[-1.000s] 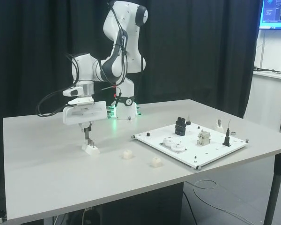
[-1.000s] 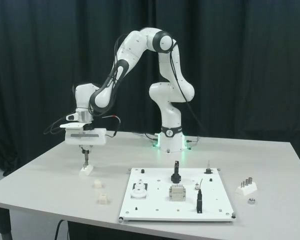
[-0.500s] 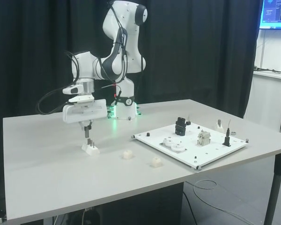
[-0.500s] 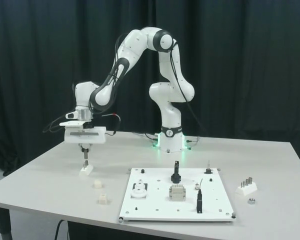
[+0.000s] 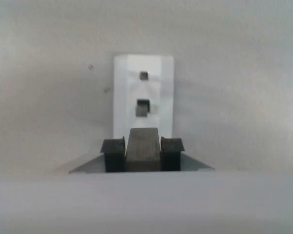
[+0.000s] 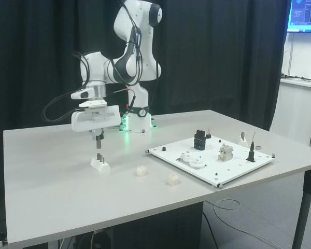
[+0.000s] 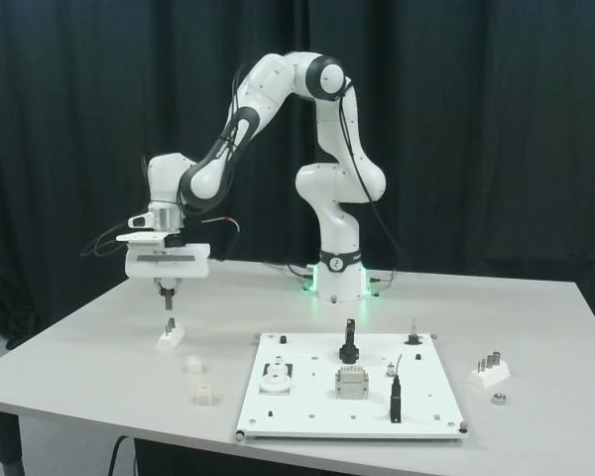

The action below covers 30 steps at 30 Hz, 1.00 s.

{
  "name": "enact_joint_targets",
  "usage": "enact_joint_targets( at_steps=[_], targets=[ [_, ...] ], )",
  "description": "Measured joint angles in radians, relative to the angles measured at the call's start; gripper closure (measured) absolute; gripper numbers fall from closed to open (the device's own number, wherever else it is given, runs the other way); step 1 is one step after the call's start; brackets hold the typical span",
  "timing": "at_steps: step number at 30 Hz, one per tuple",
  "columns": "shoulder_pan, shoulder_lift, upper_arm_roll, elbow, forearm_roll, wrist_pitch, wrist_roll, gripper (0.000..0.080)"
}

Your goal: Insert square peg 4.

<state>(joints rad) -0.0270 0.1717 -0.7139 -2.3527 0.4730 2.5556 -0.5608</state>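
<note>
Hovering end effector [image 6: 98,137] gripping square peg [image 5: 142,149], above white holder [image 6: 100,165]

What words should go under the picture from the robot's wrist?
Gripper holding a grey peg above a white holder on the table.

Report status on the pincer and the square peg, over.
Pincer shut on square peg, hanging above white holder. Another peg stands in holder. Two small white blocks between holder and board.
</note>
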Motion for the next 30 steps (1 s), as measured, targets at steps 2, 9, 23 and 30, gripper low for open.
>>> enact_joint_targets(
  at_steps=[2, 9, 23, 30],
  targets=[
    [0.007, -0.010, 0.000, 0.007, -0.005, -0.016, 0.002, 0.0652],
    [0.042, -0.045, 0.005, 0.036, -0.031, -0.081, 0.043, 0.0652],
    [0.147, -0.113, 0.062, 0.102, -0.094, -0.185, 0.168, 0.0652],
    [0.197, -0.140, 0.130, 0.126, -0.123, -0.200, 0.236, 0.0652]
  ],
)
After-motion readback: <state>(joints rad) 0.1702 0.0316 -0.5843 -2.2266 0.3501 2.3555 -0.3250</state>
